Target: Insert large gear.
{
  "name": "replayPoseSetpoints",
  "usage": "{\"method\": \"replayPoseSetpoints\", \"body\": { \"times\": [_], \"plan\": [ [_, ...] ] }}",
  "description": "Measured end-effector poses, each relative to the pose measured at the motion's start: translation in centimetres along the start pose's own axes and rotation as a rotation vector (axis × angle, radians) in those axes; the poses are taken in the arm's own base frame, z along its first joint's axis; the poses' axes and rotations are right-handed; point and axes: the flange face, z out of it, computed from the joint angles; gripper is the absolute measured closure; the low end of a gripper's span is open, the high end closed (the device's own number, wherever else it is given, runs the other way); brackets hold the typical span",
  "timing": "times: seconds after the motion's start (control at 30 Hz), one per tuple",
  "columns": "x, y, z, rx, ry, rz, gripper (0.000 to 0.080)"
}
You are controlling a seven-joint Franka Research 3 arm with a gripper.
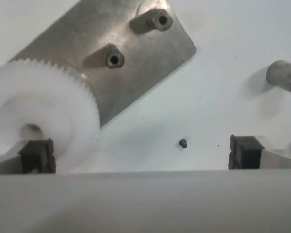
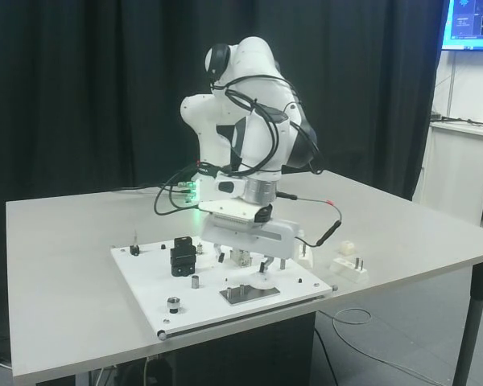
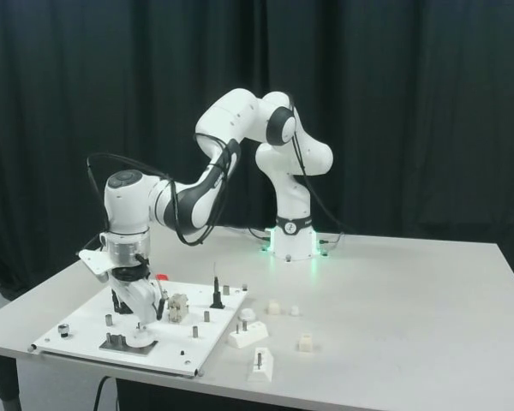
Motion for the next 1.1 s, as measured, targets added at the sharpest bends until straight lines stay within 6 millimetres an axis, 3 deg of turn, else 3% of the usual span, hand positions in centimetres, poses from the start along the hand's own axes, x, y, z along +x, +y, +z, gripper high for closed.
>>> {"method": "replayPoseSetpoints", "body": {
  "times": [0.3, 0.7, 1.1],
  "plan": [
    [-0.1, -0.4, -0.2, 0.019, 0.035, 0.002, 0.0003],
    [0.1, -0.4, 1.5, 0.029, 0.048, 0.005, 0.0003],
    [-0.1, -0.4, 1.0, 0.024, 0.065, -0.012, 0.0003]
  ]
}}
